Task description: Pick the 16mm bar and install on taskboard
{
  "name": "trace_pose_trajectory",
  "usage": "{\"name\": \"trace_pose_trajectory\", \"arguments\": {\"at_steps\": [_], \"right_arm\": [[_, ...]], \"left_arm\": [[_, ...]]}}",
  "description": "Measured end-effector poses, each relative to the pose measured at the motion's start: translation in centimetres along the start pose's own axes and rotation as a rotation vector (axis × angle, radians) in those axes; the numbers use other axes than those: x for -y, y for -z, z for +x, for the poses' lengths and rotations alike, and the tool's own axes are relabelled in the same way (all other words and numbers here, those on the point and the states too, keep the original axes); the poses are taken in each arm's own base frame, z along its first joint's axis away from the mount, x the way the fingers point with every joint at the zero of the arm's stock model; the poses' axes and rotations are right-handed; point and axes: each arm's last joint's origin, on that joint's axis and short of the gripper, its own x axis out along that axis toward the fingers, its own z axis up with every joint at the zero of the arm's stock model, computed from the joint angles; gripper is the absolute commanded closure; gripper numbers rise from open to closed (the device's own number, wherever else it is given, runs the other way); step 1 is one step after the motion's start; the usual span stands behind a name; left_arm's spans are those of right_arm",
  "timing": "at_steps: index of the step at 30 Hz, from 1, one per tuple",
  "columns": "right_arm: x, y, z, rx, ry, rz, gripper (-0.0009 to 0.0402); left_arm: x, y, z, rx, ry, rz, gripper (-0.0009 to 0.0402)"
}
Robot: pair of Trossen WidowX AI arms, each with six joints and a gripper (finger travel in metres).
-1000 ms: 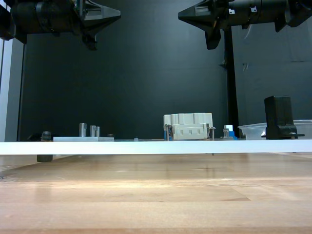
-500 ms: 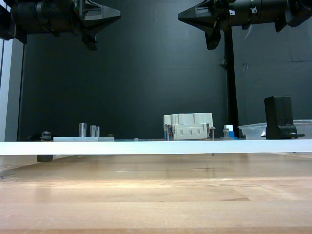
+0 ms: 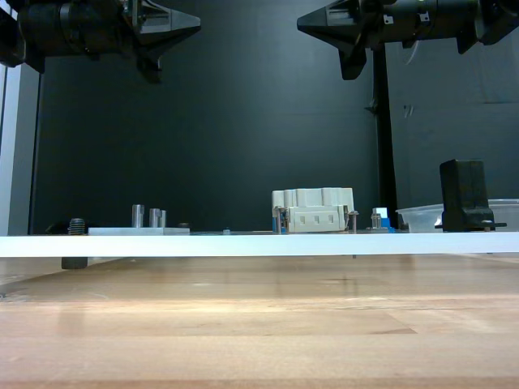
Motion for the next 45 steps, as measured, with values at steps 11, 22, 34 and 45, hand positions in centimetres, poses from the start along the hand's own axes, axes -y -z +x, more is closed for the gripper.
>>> {"name": "trace_pose_trajectory", "arguments": {"at_steps": [11,22,34,45], "right_arm": [[0.47,0.48,-0.12,0.003,0.014,0.015,0.0393],[0.45,0.47,-0.12,0.004,0.013,0.003,0.0393],[0.46,0.38,-0.10,0.007,0.014,0.003,0.0393],[0.46,0.33,-0.09,0.009,0.014,0.004,0.0393]], "left_arm": [[0.00,-0.01,-0.01,0.000,0.000,0.000,0.0393],[0.00,0.02,0.00,-0.001,0.000,0.000,0.0393],[0.00,0.00,-0.01,0.000,0.000,0.000,0.0393],[0.00,0.00,-0.01,0.000,0.000,0.000,0.0393]]}}
